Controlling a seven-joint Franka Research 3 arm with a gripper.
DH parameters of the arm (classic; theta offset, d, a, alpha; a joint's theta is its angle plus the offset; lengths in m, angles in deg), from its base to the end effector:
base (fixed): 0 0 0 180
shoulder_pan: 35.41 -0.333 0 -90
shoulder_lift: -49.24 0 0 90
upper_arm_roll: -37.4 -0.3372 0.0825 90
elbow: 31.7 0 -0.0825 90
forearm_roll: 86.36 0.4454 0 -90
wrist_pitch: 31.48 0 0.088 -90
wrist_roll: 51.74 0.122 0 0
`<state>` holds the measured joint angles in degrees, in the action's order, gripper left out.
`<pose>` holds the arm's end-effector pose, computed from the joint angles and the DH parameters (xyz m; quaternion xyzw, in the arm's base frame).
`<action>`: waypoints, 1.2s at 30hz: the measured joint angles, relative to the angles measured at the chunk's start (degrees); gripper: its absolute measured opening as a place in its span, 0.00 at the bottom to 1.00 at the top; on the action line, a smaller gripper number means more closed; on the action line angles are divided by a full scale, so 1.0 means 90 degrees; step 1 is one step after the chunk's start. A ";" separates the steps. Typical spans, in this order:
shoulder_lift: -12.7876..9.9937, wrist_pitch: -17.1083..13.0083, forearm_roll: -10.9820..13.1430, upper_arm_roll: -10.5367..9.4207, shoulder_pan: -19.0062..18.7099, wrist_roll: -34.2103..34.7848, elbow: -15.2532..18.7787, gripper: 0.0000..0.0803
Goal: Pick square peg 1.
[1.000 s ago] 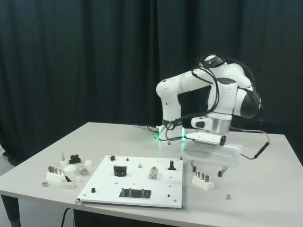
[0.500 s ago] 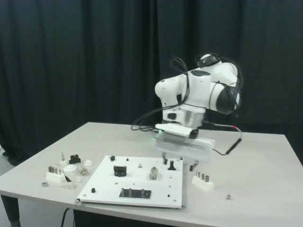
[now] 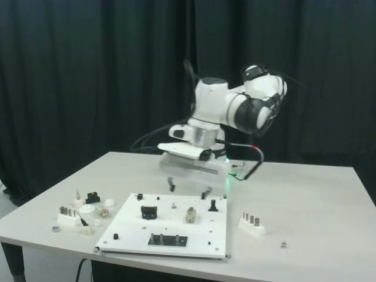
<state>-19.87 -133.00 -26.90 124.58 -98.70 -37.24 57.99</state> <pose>0.7405 0.0629 0.3540 0.9373 -0.3294 0.0699 0.0902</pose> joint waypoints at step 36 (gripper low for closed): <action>-0.0226 0.0010 0.1485 0.0788 0.0977 -0.3374 0.2233 1.00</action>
